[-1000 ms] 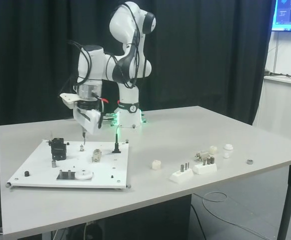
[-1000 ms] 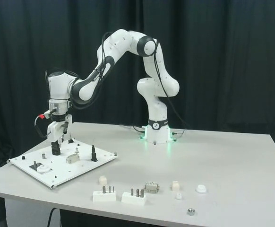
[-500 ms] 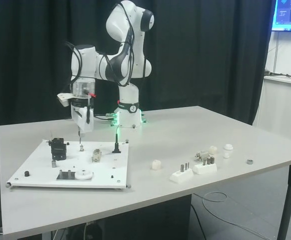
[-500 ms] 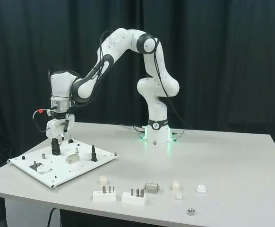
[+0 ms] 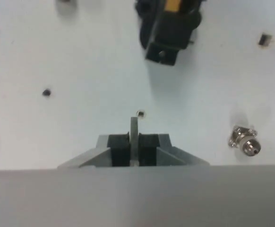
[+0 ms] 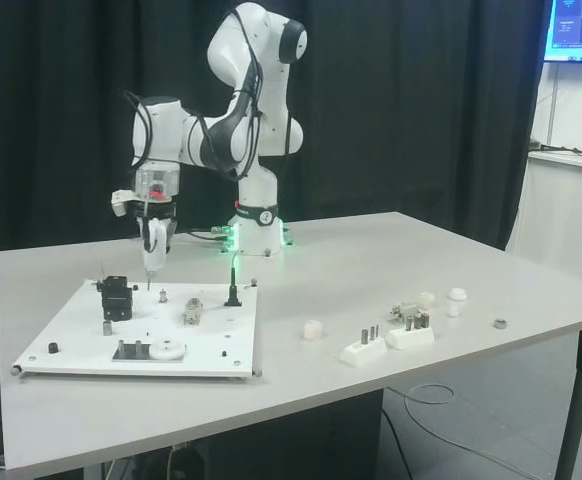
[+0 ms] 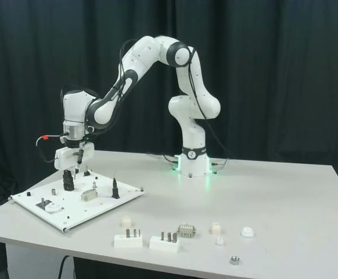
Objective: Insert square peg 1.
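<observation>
Here, in the wrist view, we see the tool pinching a thin grey peg between its two black pads, with the peg's free end sticking out past them toward the white board. The tip sits just beside a tiny square hole in the board, apparently not yet in it. We judge the peg to be light, stiff and smooth metal, so it could slip or tilt in the pinch; a hold on its upper half, flat faces against the pads, seems right. Beyond it stand a black clamp-like block and a small metal connector. From the first room view, the arm hangs over the board's far side on the grey surface.
</observation>
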`<move>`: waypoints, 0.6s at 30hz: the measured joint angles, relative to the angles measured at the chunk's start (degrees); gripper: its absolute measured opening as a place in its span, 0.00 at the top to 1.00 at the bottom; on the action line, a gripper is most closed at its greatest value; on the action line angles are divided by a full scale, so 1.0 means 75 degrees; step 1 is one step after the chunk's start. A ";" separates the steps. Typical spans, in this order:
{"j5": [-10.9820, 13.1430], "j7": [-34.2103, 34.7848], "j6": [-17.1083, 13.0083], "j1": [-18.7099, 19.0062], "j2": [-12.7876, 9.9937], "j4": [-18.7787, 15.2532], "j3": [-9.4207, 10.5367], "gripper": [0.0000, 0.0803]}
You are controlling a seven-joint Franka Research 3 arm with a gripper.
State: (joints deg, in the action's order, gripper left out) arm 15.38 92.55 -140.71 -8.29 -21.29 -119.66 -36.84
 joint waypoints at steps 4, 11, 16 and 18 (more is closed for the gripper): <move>0.0064 0.0066 -0.0037 -0.0036 -0.0051 -0.0014 -0.0005 0.96; 0.0353 0.0085 -0.0086 -0.0046 -0.0100 -0.0014 -0.0008 0.96; 0.0440 0.0085 -0.0142 -0.0046 -0.0103 -0.0012 -0.0008 0.96; 0.0475 0.0085 -0.0171 -0.0046 -0.0106 -0.0011 -0.0008 0.96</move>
State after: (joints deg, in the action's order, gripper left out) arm 18.94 93.19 -141.99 -8.63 -22.08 -119.74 -36.90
